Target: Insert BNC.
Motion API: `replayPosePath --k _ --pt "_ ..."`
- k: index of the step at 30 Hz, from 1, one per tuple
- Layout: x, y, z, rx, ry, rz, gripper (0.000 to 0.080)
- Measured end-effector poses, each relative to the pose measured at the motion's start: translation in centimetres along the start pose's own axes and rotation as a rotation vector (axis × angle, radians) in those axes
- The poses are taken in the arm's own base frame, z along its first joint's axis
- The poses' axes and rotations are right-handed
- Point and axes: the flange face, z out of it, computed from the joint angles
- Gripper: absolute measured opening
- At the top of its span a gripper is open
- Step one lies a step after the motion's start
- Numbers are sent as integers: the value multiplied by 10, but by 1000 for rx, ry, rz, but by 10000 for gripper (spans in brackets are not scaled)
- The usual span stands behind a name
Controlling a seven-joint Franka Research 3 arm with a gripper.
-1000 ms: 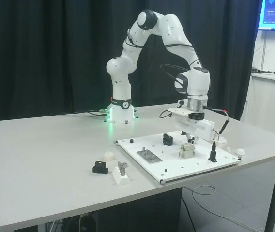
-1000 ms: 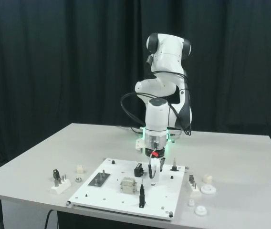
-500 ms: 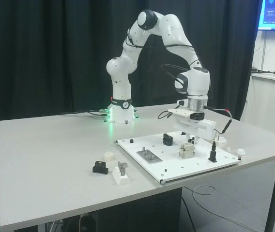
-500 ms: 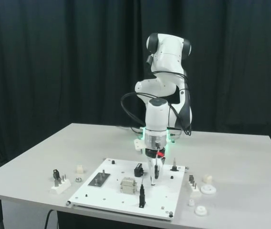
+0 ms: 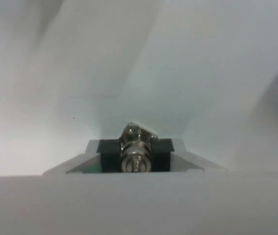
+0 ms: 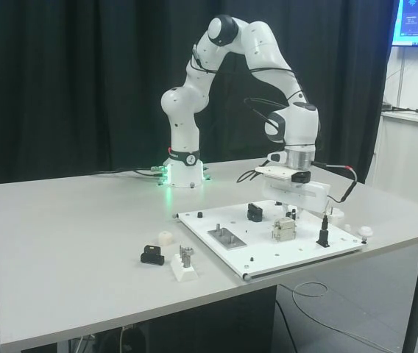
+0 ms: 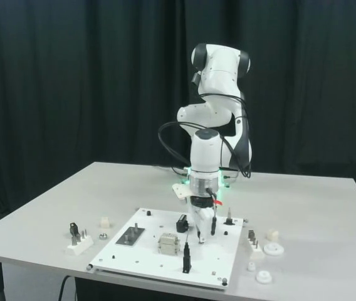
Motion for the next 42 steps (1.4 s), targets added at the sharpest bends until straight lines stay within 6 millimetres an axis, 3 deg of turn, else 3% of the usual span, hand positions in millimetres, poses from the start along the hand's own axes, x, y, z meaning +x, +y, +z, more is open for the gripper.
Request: replayPosePath --k 42 --pt "1 -1 0 -3 -10 -467 123"
